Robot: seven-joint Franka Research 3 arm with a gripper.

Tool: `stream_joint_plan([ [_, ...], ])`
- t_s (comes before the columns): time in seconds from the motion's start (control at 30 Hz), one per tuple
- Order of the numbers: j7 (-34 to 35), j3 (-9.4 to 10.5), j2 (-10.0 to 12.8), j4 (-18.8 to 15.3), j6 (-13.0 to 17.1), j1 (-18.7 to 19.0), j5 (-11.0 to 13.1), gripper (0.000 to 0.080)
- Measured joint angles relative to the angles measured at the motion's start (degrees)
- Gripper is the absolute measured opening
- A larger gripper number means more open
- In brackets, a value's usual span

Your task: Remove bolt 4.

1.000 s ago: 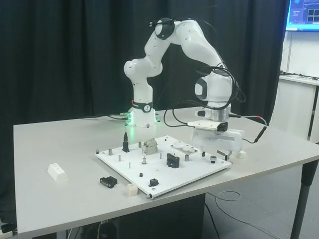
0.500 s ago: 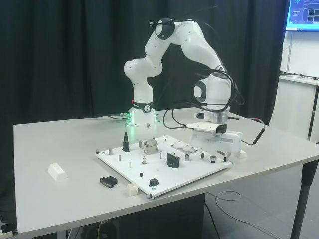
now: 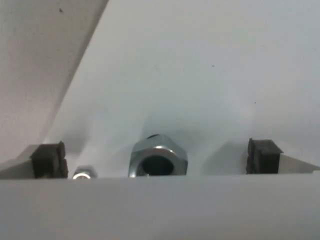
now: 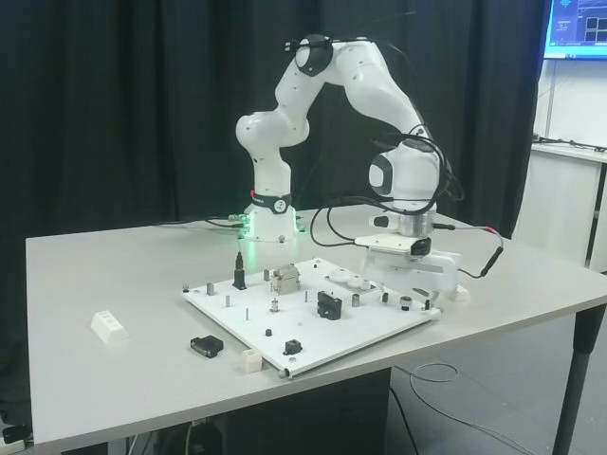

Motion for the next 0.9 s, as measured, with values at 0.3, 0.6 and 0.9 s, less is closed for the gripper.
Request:
stream_joint_plan([
  [0.3,0.00,-0.10,-0.08,-0.26,-0.12,0.00,-0.07,0.0687],
  [0.6,0.00,0.00,-0.11,-0.27,-0.05,-0.03,-0.02,0.0312],
  [0.9,-0.11,0.09,-0.16,-0.27,-0.01,-0.01,-0.06,0.0229],
])
